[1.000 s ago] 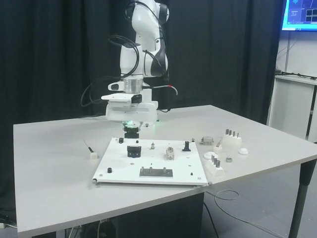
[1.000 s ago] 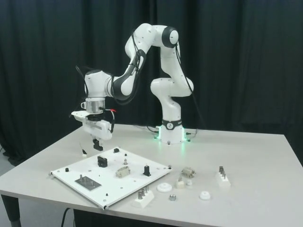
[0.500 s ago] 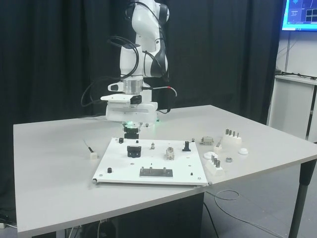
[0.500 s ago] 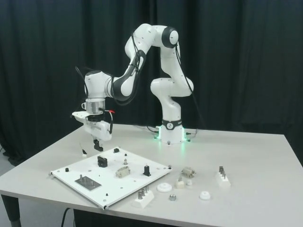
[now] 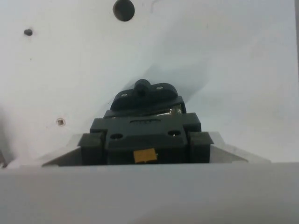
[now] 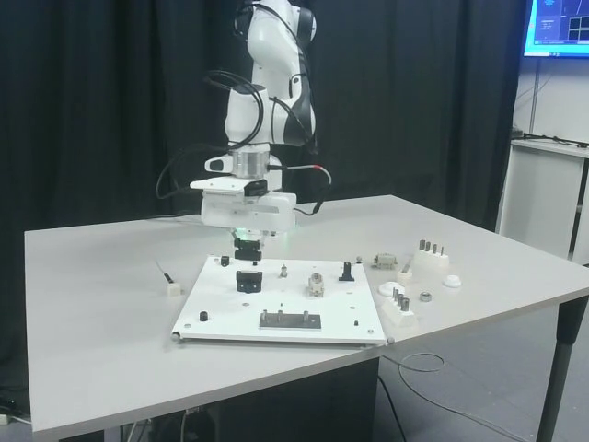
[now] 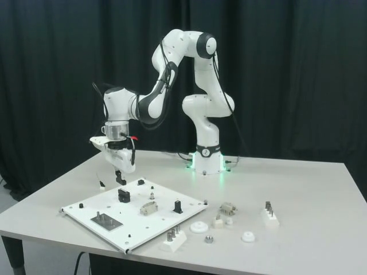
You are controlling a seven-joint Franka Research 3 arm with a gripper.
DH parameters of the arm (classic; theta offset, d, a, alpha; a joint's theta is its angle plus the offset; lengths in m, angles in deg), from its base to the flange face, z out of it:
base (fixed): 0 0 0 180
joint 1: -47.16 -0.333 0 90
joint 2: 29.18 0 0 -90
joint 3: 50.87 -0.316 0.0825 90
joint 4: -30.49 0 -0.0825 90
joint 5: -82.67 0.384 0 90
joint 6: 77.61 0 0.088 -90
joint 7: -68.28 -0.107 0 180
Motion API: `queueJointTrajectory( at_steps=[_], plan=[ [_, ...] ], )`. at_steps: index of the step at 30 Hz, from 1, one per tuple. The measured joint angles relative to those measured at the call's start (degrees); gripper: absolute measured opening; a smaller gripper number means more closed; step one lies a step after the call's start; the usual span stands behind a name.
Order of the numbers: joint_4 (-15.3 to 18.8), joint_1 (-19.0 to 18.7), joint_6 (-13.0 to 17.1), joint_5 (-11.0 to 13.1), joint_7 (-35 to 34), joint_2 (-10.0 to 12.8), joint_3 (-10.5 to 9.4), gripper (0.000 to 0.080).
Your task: Insert D-SUB.
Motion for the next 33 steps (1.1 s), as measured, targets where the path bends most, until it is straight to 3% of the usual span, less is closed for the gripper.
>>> queueJointTrajectory(
  at_steps=[19,33],
  plan=[
    [-0.6,0.02,0.48,0.0,-0.68,1.65,0.07,0.0381],
    [-0.64,0.02,0.48,0.51,4.19,2.06,0.02,0.0381]
  ],
)
